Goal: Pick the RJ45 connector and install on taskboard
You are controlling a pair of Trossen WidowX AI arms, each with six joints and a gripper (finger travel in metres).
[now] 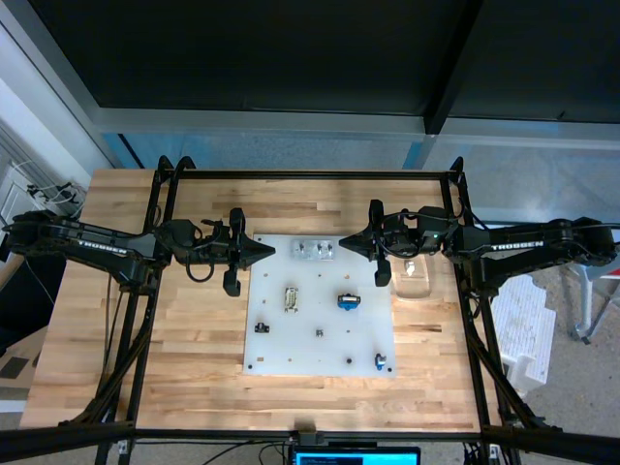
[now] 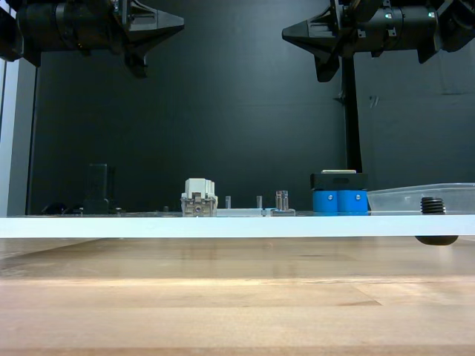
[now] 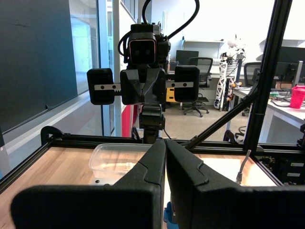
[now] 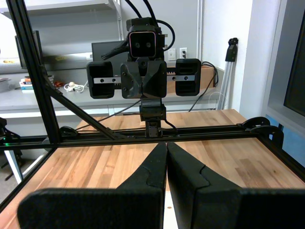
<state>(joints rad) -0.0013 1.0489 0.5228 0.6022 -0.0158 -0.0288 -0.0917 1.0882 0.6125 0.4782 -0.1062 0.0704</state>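
The white board (image 1: 291,344) lies mid-table, and its small blue jack (image 1: 381,362) sits at the near right corner. A small greyish piece tops the jack; I cannot tell whether that is the connector. The clear tray (image 1: 415,289) right of the board holds only a pale shape, with no dark plug or cable on it. My left gripper (image 1: 269,251) hangs shut and empty over the board's far left edge. My right gripper (image 1: 345,242) faces it, shut and empty, high above the board's far side. In each wrist view the fingers (image 3: 152,167) (image 4: 155,167) meet with nothing between them.
The board carries a blue-and-black part (image 1: 349,301), a white housing (image 1: 291,298) and a clear fitting (image 1: 314,251). Black frame rails (image 1: 310,175) ring the table. A thin grey strand (image 3: 243,167) stands near the right rail. A screen (image 1: 354,453) sits at the near edge.
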